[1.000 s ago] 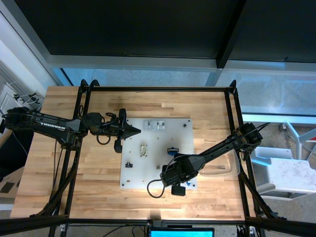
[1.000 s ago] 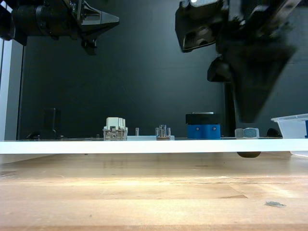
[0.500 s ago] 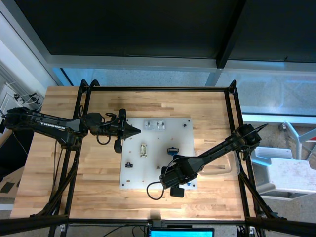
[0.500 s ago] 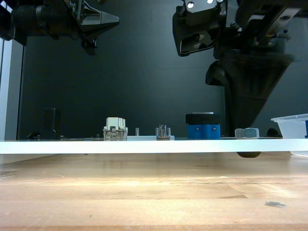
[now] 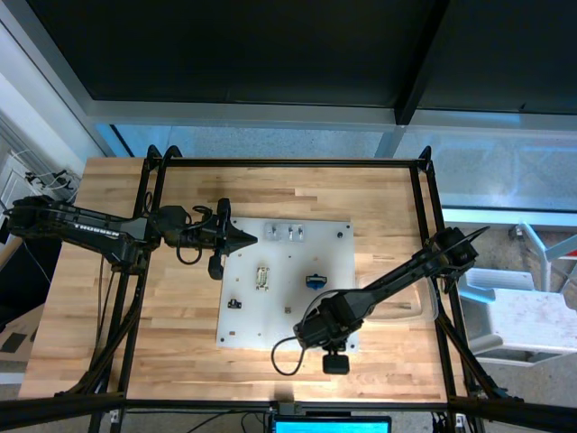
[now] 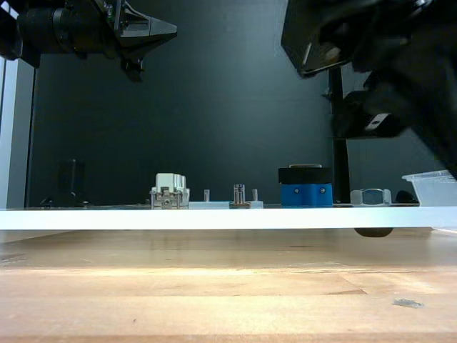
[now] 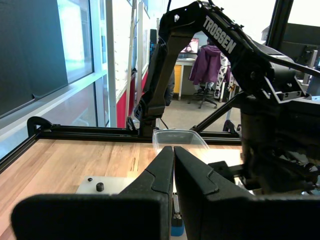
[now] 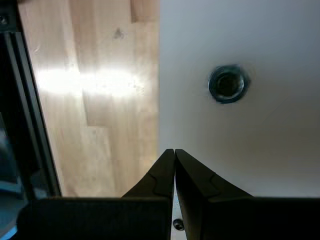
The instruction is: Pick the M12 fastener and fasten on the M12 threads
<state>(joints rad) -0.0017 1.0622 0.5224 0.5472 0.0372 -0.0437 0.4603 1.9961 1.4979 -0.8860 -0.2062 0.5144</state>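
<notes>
Sitting flat, nut (image 8: 228,84) bore upward

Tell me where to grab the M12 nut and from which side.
Take the M12 nut across its outer rim, from straight above: it sits flat and low on the white board, bore up. The right gripper hangs shut and empty above the board, off to the nut's side, so open first. The left gripper is parked, shut, over the board's far left corner.
</notes>
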